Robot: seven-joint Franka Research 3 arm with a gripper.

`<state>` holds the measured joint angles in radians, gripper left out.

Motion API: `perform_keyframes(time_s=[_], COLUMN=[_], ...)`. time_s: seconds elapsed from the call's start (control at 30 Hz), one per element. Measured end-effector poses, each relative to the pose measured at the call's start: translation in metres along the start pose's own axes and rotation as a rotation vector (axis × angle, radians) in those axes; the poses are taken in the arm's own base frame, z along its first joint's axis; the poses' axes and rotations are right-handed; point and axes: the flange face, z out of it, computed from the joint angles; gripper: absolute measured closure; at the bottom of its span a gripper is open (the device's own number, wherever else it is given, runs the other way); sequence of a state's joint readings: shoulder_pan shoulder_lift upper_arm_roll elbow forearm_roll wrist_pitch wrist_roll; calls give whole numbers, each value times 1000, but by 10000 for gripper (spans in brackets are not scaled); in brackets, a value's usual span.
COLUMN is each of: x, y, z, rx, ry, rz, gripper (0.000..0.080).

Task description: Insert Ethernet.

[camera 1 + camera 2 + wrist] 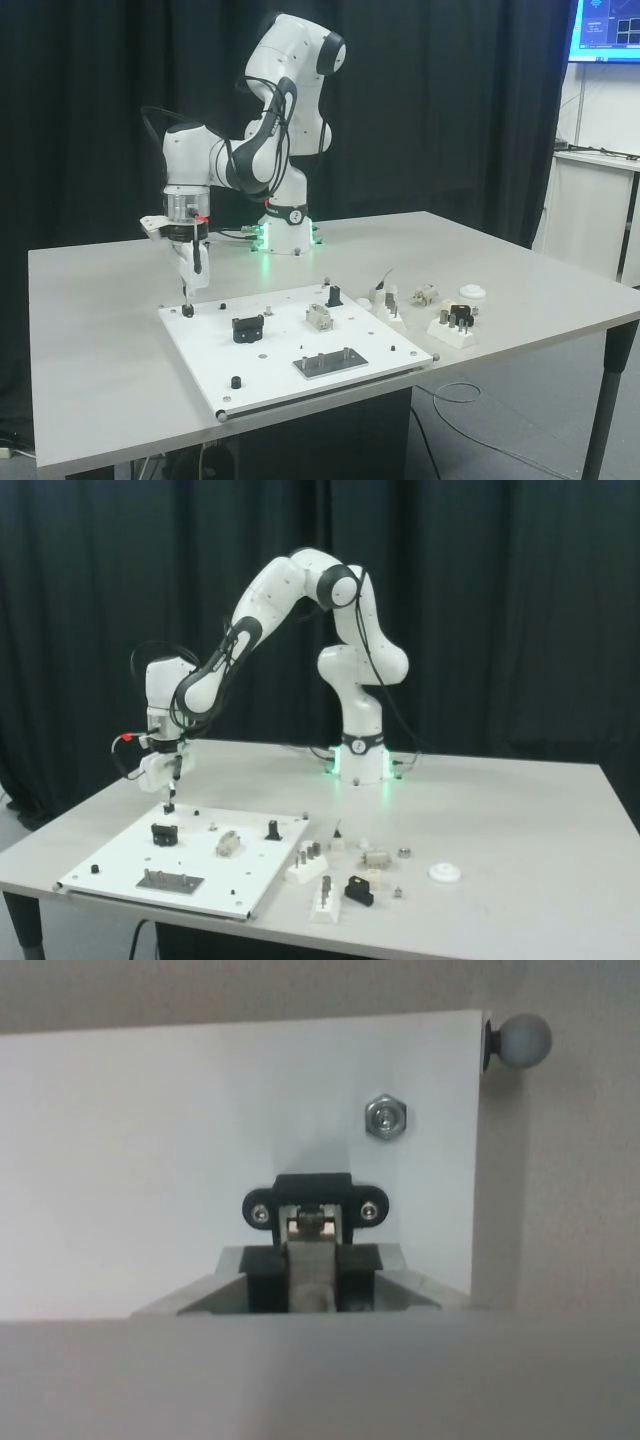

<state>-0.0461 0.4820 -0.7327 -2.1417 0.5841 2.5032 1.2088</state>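
Observation:
The black Ethernet socket (pixel 314 1203) is screwed to the white board (pixel 150 1160); it also shows as a small black block in both room views (pixel 248 328) (pixel 163 834). My gripper (pixel 312 1295) is shut on a pale Ethernet plug (pixel 312 1255), whose tip points at the socket's opening and stands just short of it. The black pads (pixel 265 1282) press on both sides of the plug. In the room views the gripper (pixel 190 275) (pixel 168 778) hangs above the board's far left corner region, a little above the surface.
A nut (pixel 385 1118) sits on the board beyond the socket, and a ball-headed peg (pixel 524 1040) stands at the board's corner. The board also carries a black post (pixel 333 295), a grey block (pixel 320 316) and a pinned metal plate (pixel 327 362). White part holders (pixel 452 325) lie beside it.

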Motion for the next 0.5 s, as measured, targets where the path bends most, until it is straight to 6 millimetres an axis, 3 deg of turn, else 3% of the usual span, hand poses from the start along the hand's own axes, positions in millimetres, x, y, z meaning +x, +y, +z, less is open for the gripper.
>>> perform_keyframes(time_s=[0.5], x=[2], y=[0], z=[0], rx=[4], ry=[-8], rz=[18], gripper=[709])
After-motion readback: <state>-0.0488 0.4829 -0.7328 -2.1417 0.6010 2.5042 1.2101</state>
